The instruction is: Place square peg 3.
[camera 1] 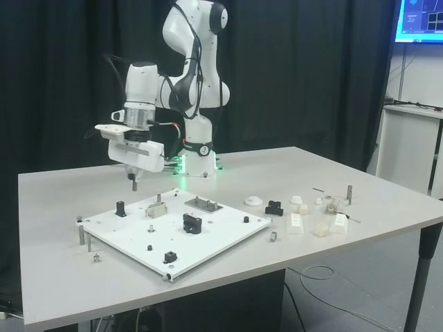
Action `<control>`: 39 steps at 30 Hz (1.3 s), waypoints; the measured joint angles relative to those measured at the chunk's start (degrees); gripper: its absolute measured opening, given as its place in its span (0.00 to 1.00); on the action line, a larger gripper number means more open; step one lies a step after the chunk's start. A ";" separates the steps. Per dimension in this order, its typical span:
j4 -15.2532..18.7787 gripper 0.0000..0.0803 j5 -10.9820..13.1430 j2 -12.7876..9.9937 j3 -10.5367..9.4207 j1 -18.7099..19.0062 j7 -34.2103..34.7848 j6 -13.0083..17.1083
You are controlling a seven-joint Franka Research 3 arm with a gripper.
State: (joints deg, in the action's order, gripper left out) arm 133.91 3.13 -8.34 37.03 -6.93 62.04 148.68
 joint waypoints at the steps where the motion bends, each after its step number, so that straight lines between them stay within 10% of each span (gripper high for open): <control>1: -0.10 0.15 0.00 -0.13 -0.03 0.01 -0.20 0.64; 15: -5.19 0.15 0.17 -5.48 -0.98 0.01 -0.96 6.18; 39: -21.82 0.15 5.44 -19.11 -2.44 -0.90 -3.93 7.06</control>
State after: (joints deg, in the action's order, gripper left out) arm 112.09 8.57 -27.44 34.59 -7.83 58.11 155.73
